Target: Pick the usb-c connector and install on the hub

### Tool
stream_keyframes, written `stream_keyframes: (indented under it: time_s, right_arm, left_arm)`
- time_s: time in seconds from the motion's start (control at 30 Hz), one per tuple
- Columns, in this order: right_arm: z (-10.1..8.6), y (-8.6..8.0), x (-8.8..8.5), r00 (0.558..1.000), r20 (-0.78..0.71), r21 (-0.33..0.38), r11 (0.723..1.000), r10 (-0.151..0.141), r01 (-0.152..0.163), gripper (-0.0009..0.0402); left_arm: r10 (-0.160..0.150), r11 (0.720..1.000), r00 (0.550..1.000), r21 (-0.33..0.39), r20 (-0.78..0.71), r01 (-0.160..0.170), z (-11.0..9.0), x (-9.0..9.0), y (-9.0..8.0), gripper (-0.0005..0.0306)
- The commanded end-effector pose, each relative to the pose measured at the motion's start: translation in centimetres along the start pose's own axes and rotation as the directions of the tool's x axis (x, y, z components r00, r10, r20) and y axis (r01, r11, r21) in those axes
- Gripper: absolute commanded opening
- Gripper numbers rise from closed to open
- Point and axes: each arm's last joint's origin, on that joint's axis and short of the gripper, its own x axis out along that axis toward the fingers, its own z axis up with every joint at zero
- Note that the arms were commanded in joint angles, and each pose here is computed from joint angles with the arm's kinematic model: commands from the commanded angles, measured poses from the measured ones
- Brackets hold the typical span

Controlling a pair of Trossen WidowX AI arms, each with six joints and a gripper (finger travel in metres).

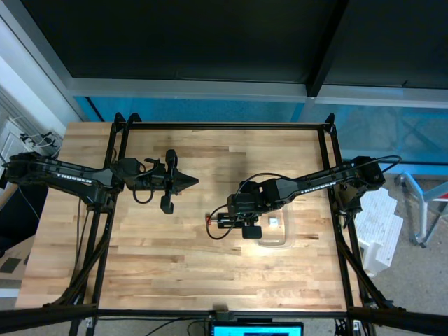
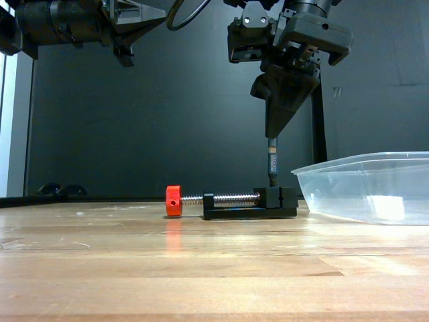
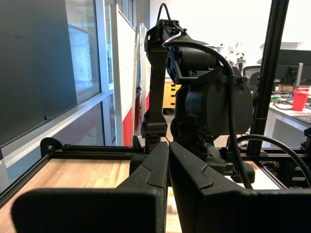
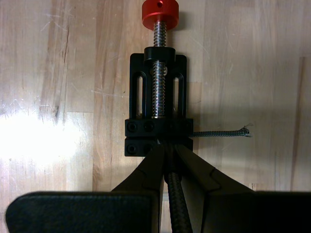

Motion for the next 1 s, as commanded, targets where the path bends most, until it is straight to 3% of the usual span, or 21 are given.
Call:
stream_keyframes:
  time_s: [0.03, 0.57, 1.0]
  right_arm:
    - [0.04, 0.08, 0.00, 1.000, 0.004, 0.002, 1.000, 0.003, -0.003, 0.0000]
    - [0.01, 0.22, -0.21, 1.000, 0.010, 0.004, 1.000, 0.004, -0.005, 0.0000]
    - [0.15, 0.30, 0.67, 1.000, -0.002, -0.004, 1.000, 0.002, -0.002, 0.0000]
  left_arm:
    - [0.000, 1.000, 1.000, 0.000, 0.000, 0.000, 0.00, 0.01, 0.00, 0.0000]
    - [0.000, 1.000, 1.000, 0.000, 0.000, 0.000, 0.00, 0.01, 0.00, 0.0000]
    - [0.000, 1.000, 1.000, 0.000, 0.000, 0.000, 0.00, 0.01, 0.00, 0.0000]
